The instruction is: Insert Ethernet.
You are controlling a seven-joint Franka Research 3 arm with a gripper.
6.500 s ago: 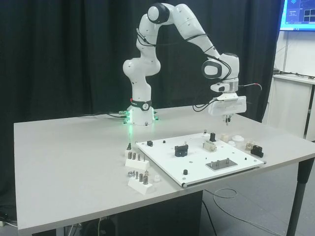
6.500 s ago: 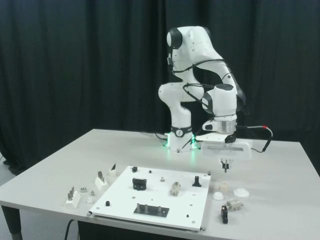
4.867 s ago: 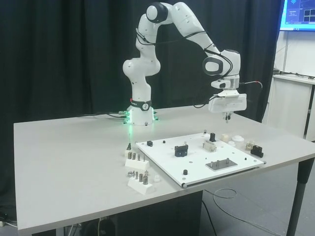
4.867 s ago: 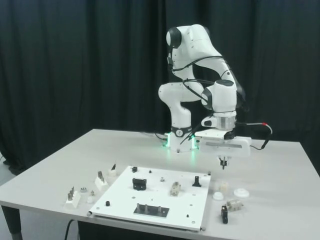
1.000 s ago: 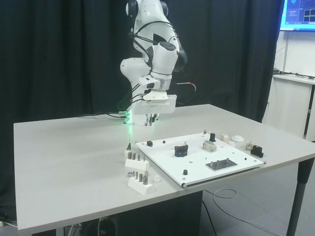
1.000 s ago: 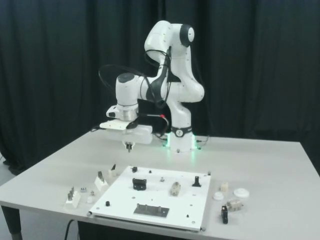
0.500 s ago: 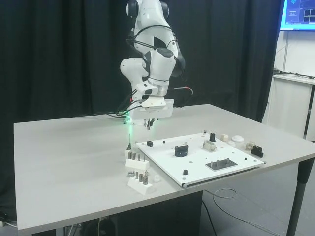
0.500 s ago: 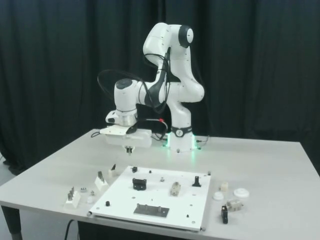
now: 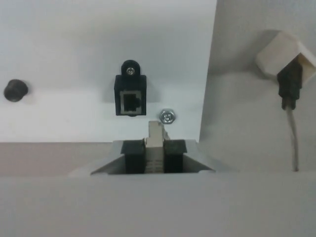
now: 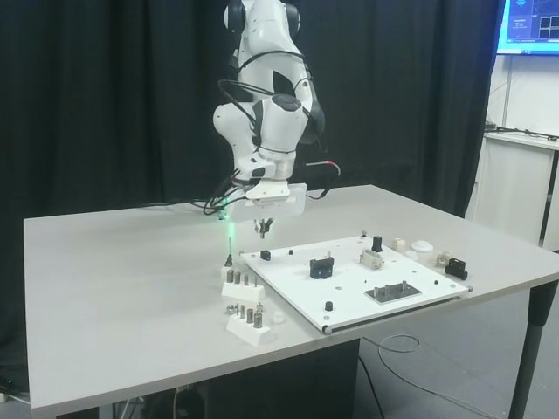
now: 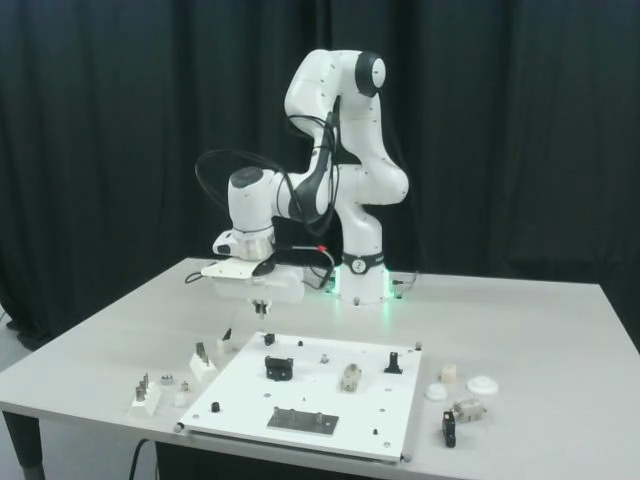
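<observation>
Both room views evenly lit from overhead, table (image 10: 131,262) bright grey, black curtain (image 11: 100,130) behind swallows light, no detail in it. Soft short shadows under the white board (image 11: 370,440) and small parts. Green glow at the arm's base (image 10: 229,208), lower middle of frame. Bright screen (image 10: 528,26) clipped at upper right of first room view. Wrist view: upper part bright, mild shadow under the black socket (image 9: 131,95), bottom band a blurred near surface.

A black curtain (image 10: 113,105) hangs behind the grey table (image 10: 122,288). A white cabinet (image 10: 515,179) and a wall screen (image 10: 530,26) stand at one side.
</observation>
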